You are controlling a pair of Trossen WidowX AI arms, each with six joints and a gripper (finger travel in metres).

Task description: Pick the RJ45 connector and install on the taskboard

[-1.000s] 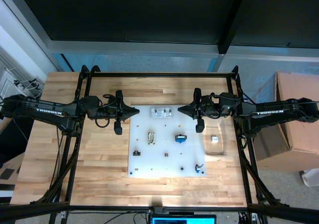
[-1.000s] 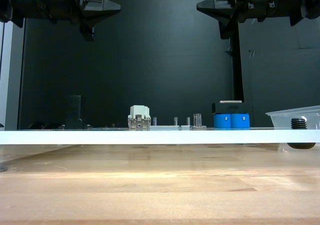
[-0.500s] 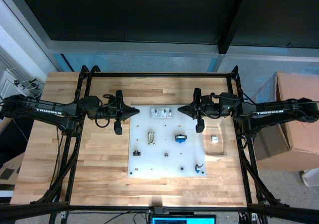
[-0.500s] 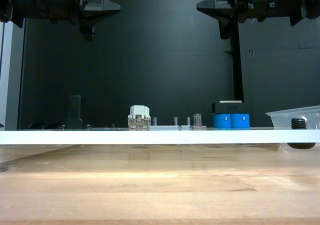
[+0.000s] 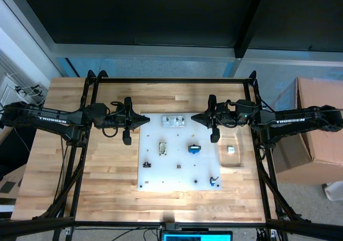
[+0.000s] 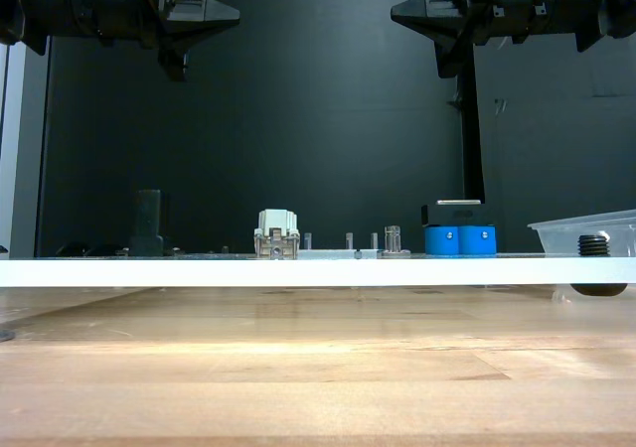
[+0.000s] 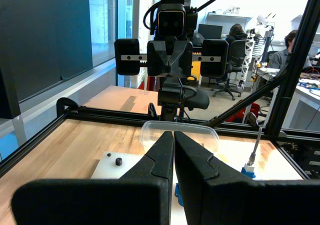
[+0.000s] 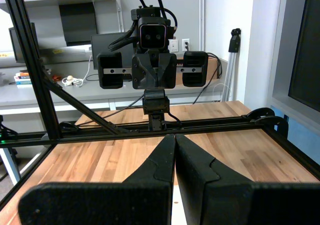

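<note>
Two robot arms hang raised over the far edge of the white board on a wooden table, their noses pointing inward at each other. The left gripper hovers off the board's far left corner with its fingers pressed together on nothing. The right gripper hovers above the far right part of the board, its fingers likewise closed and empty. From table height both grippers show well clear of everything on the board.

The RJ45 connector appears to sit in the blue jack at the board's near right corner, where a dark grey piece covers the jack's top. The high view is too small to say whether it is fully home. The left wrist camera shows the grey cable rising nearly upright from that jack.

Beside the board's right edge, the clear tray holds only the white block, with nothing dark on it.
</note>
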